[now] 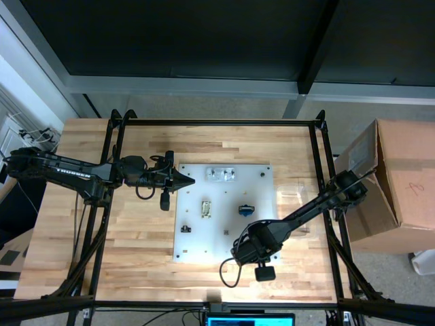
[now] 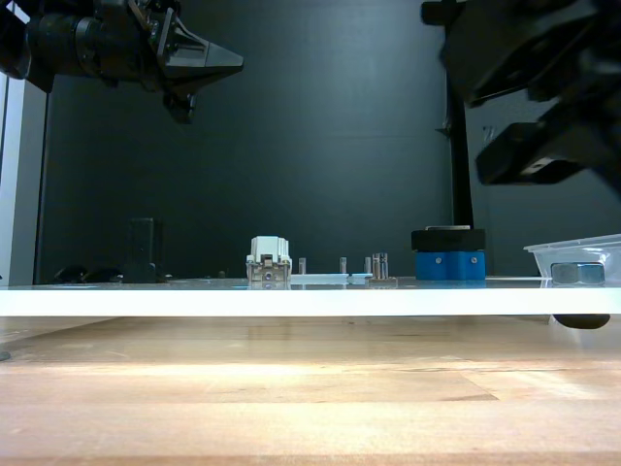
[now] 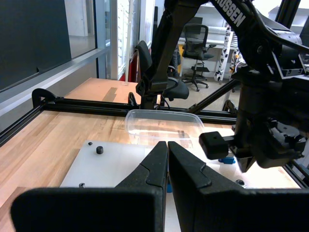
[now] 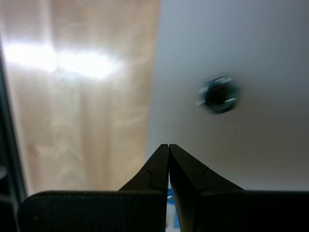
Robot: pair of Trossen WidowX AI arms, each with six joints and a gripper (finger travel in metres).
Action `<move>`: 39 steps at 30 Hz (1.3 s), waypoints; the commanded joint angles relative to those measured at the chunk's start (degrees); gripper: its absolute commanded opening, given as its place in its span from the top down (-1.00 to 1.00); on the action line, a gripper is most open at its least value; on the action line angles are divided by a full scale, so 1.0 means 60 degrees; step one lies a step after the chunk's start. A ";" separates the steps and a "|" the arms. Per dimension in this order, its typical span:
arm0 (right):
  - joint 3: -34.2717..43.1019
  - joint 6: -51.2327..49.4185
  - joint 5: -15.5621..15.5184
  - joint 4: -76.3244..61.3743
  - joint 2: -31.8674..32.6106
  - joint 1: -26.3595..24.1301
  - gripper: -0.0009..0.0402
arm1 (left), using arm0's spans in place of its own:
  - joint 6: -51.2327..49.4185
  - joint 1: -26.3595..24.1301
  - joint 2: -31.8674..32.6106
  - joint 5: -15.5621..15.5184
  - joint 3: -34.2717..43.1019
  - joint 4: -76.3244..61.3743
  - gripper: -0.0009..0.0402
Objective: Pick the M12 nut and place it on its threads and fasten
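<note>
The silver M12 nut [image 4: 218, 94] lies free on the white board [image 4: 251, 48], its centre dark, and appears to be on its stud. In the low view the nut [image 2: 577, 274] sits low at board level near the right edge, with no ribs showing under it. My right gripper [image 4: 168, 145] hangs above the board, shut on nothing, its tips apart from the nut. In the high view the right gripper [image 1: 250, 250] covers the board's near right part. My left gripper [image 1: 189, 180] [image 2: 238, 63] [image 3: 168, 143] hovers high over the board's far left edge, shut and empty.
A clear tray [image 1: 293, 192] [image 2: 582, 249] [image 3: 164, 123] stands just right of the board. A blue part [image 1: 245, 210] [image 2: 448, 254] and a white connector [image 1: 205, 208] [image 2: 269, 260] sit mid-board. A cardboard box [image 1: 394, 183] stands beyond the black frame rail [image 1: 325, 176] at the right.
</note>
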 commanded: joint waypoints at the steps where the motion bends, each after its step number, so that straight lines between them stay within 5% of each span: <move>1: 0.0007 0.0040 0.0284 -0.0022 -0.0015 0.0007 0.96 | 0.0004 0.0004 0.0004 0.0004 0.0000 0.0000 0.96; 13: -0.0076 -0.0350 0.1184 0.0069 -0.0463 -0.0047 0.96 | 0.0004 0.0004 0.0004 0.0004 0.0000 -0.0004 0.96; 17: -0.0503 -0.0539 0.1304 0.0667 -0.1253 -0.0280 0.96 | 0.0004 0.0000 0.0004 0.0004 0.0000 0.0007 0.96; 26: -0.1934 -0.1650 0.2736 0.2073 -0.3730 -0.1574 0.96 | 0.0004 0.0004 0.0004 0.0004 0.0000 0.0000 0.96; 34: -0.3111 -0.3122 0.2619 0.3468 -0.5821 -0.3574 0.96 | 0.0004 0.0004 0.0004 0.0004 0.0000 0.0000 0.96; 39: -0.3887 -0.3694 0.1661 0.4903 -0.6943 -0.4739 0.96 | 0.0004 0.0004 0.0004 0.0004 0.0000 0.0000 0.96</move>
